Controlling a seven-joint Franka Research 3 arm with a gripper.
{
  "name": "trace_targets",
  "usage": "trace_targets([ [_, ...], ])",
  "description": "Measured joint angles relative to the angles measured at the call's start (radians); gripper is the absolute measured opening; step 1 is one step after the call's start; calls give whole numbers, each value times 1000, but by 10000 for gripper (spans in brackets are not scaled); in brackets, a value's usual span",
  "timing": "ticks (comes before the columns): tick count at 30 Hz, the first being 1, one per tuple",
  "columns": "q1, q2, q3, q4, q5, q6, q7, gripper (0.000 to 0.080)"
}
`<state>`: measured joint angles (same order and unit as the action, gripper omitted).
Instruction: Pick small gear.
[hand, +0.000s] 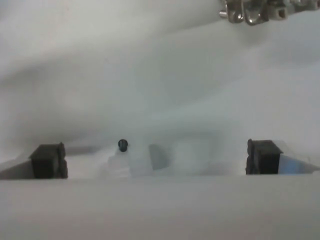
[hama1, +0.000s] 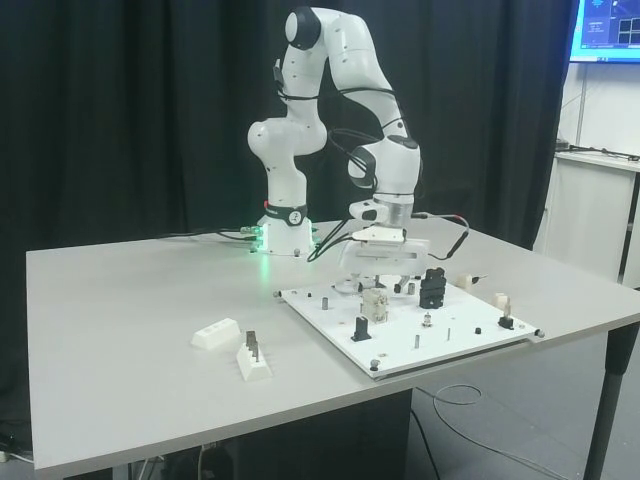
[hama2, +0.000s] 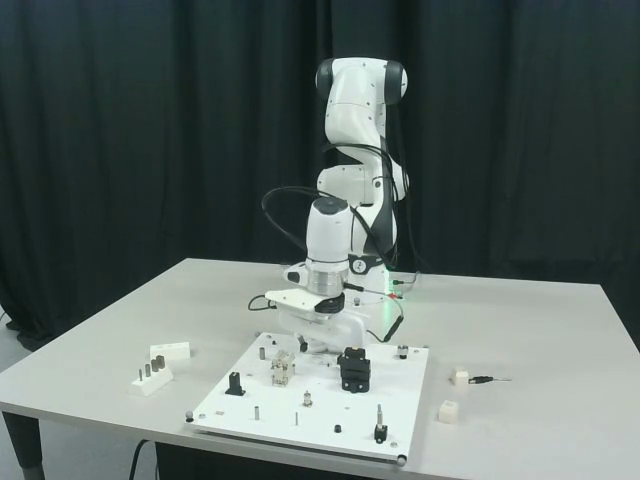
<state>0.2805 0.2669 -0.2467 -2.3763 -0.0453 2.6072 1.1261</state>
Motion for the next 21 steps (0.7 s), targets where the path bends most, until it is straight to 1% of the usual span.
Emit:
trace_targets([
  [5,0,4,0,0,0,0,-19,800],
  [6,0,4,0,0,0,0,-27,687],
  [11,-1,6,0,0,0,-6,-65,687],
  [12,-1,7,0,0,0,-7,-67,524],
  [20,-3,9,0,0,0,-13,-82,524],
  [21,-4,9,0,0,0,-13,-83,200],
])
